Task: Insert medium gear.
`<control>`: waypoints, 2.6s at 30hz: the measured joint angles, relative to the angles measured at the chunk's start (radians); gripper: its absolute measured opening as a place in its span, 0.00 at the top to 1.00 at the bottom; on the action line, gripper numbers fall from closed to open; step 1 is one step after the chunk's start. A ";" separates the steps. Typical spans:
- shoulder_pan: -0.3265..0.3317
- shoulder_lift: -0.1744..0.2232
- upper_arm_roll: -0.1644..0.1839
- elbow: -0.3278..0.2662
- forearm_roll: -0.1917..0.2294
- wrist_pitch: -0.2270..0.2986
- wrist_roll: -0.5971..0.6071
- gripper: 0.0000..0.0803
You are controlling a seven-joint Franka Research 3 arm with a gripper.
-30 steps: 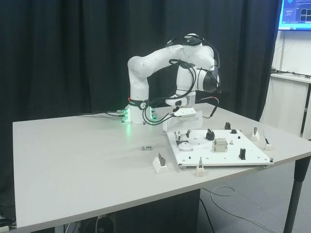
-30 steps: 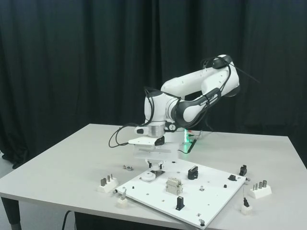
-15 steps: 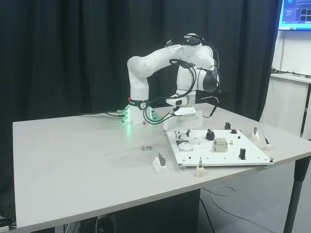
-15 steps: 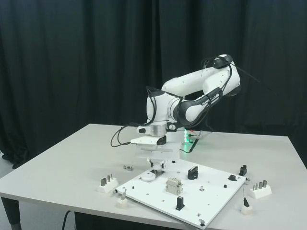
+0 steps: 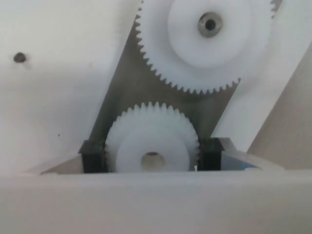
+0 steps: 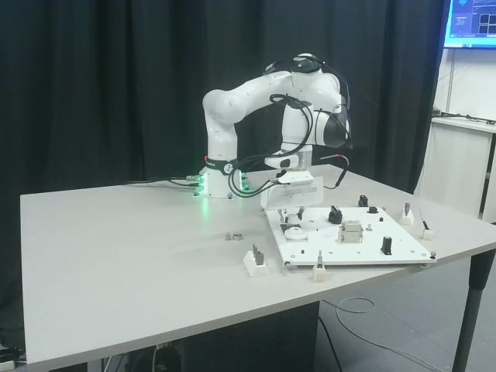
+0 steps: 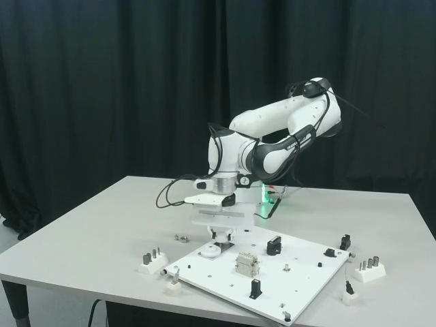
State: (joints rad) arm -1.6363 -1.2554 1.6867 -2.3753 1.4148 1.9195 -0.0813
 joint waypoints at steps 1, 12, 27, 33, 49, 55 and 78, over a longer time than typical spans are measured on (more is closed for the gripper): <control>0.000 0.000 0.001 0.000 0.001 0.002 0.000 0.50; -0.005 0.000 0.006 0.003 0.006 0.023 0.000 0.50; -0.013 0.001 0.017 0.005 0.021 0.021 0.000 0.50; -0.029 0.001 0.031 0.008 0.041 0.019 -0.003 0.50; -0.030 0.001 0.021 0.010 0.035 0.004 -0.003 0.50; -0.036 0.001 0.028 0.013 0.038 0.006 -0.003 0.50; -0.035 0.001 0.027 0.014 0.039 0.004 0.088 0.50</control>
State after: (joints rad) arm -1.6717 -1.2542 1.7141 -2.3614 1.4536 1.9232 0.0065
